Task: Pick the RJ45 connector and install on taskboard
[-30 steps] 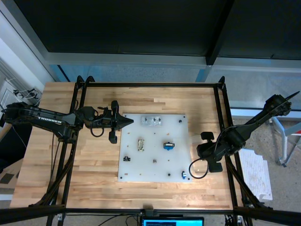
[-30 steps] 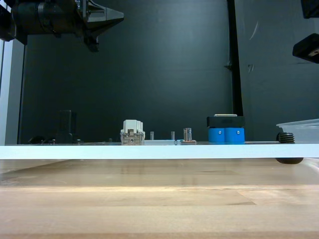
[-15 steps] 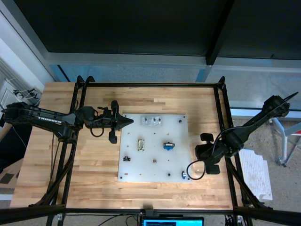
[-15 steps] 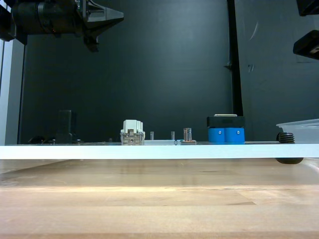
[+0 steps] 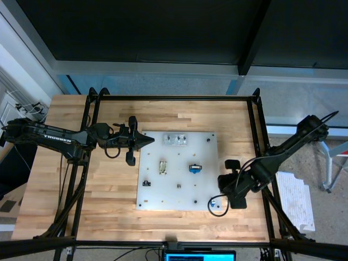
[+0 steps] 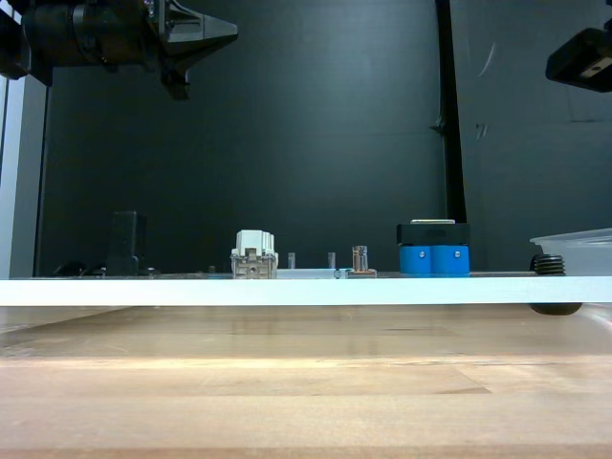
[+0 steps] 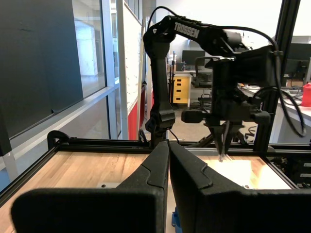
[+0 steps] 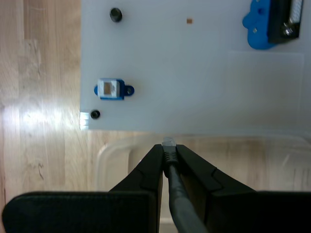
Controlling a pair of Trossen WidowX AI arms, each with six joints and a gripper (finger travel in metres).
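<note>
The right gripper (image 8: 168, 147) hangs above the right edge of the taskboard (image 8: 194, 87), toward its near right corner, pointing down. Its 2 jaws are clamped on a dark grey cable (image 8: 177, 204) just behind the RJ45 connector (image 8: 168, 141). The connector is a small pale translucent plug that juts out past the fingertips (image 8: 156, 151). From the right wrist camera, the plug's tip lies over the line where the board's edge meets a clear plastic tray (image 8: 109, 160) on the wood beside it. A small blue RJ45 jack (image 8: 112, 89) is fixed to the board close to a dark corner hole (image 8: 95, 114), apart from the plug. A larger blue fitting (image 8: 257, 26) stands further in on the board. From above, the right gripper (image 5: 227, 185) shows just beside that jack (image 5: 214, 203). The left gripper (image 5: 147, 140) is held level and high above the board's far left corner, well apart from the right one, with its 2 jaws pressed together on nothing (image 7: 168, 155). A beige connector housing (image 6: 253, 256) and a blue block (image 6: 433, 251) stand upright on the board, which lies on the wooden table (image 5: 98, 190).
</note>
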